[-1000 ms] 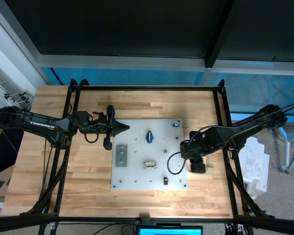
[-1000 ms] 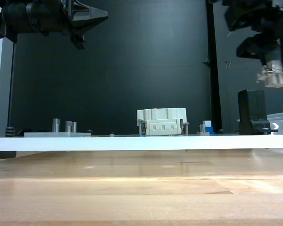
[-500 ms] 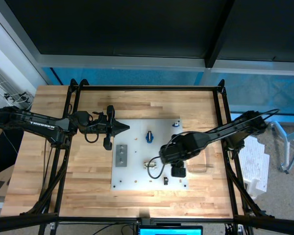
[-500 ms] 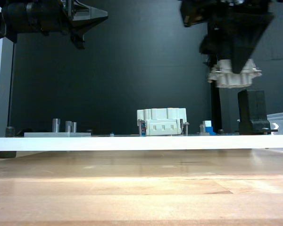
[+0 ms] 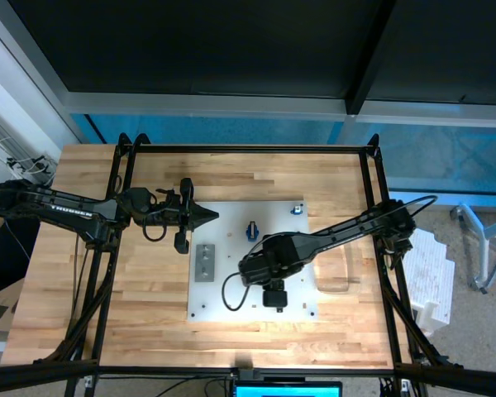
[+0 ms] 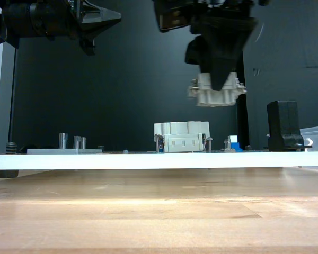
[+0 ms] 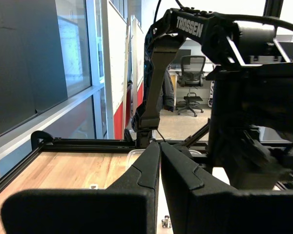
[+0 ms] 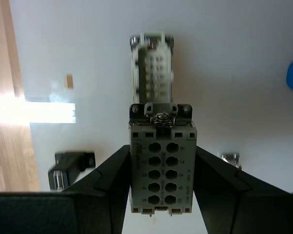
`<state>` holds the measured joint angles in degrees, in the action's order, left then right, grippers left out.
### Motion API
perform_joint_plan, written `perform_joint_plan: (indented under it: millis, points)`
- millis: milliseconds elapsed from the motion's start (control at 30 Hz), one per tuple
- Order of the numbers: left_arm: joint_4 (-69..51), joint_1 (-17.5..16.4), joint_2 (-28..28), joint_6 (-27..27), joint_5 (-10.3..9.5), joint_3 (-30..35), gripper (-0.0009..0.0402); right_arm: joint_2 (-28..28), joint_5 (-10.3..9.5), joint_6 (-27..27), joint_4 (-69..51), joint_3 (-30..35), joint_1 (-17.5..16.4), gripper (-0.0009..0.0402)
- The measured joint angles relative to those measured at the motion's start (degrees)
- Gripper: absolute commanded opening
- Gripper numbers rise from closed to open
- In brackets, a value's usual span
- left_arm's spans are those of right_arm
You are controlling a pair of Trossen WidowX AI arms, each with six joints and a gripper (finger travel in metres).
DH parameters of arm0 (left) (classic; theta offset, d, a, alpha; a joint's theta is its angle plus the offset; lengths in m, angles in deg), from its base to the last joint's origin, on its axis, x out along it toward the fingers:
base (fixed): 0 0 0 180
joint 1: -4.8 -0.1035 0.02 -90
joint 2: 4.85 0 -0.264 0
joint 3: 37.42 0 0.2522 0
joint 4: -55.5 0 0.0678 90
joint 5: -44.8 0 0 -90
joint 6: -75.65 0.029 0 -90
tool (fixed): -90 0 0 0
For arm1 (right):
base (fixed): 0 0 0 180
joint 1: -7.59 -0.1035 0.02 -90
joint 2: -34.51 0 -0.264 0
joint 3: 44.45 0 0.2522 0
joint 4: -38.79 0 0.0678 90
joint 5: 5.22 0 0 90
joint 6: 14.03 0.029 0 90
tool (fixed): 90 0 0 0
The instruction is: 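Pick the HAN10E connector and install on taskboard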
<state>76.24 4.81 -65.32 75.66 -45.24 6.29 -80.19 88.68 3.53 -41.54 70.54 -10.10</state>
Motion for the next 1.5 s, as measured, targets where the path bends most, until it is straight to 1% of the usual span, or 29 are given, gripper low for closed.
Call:
perform_joint_plan:
  millis: [267, 400, 1500]
  points:
    - [0.02, 0.00, 0.00, 0.00, 0.02, -0.02, 0.0001, -6.86, 0.11, -2.14, -3.41, 9.79, 0.83, 0.0028]
    - [0.02, 0.00, 0.00, 0.00, 0.00, 0.00, 0.0001, -8.70, 0.20, -2.86, -3.39, 12.04, 0.85, 0.0027]
    - [0.02, 0.00, 0.00, 0.00, 0.00, 0.00, 0.0001, -8.90, -0.02, -3.13, 0.61, 8.79, 1.49, 0.0027]
